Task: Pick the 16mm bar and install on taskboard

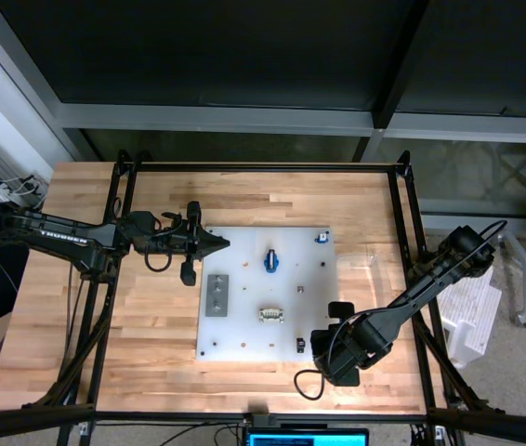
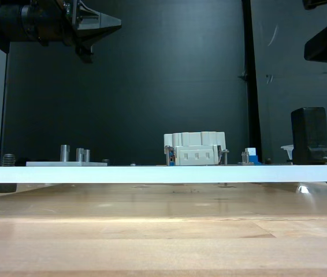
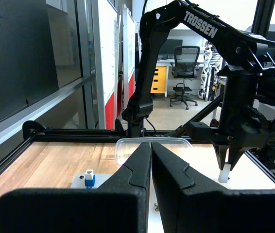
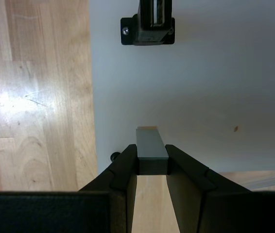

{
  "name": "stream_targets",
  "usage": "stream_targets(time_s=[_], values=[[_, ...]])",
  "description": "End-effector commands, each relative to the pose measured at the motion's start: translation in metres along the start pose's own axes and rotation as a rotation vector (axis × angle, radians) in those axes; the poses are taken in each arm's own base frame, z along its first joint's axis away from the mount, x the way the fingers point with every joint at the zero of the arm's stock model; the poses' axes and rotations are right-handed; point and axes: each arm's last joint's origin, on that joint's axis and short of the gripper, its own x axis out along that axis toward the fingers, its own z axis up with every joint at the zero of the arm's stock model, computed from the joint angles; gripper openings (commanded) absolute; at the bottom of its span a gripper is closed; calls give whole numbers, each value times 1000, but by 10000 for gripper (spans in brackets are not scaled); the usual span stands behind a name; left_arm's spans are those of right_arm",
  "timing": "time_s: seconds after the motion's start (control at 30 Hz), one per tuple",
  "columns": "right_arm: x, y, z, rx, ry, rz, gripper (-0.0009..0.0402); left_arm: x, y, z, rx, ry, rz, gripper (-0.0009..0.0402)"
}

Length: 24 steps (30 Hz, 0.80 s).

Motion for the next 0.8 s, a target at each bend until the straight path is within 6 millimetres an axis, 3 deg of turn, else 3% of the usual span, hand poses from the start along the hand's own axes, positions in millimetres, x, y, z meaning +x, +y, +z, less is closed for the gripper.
stream_targets(time_s=[0.03,0.8], values=[[0,0,0,1,1,-1,0,0,0,0,0,0,0,0],[5,-1,-1,5,-3,-3,0,0,0,0,0,0,0,0]])
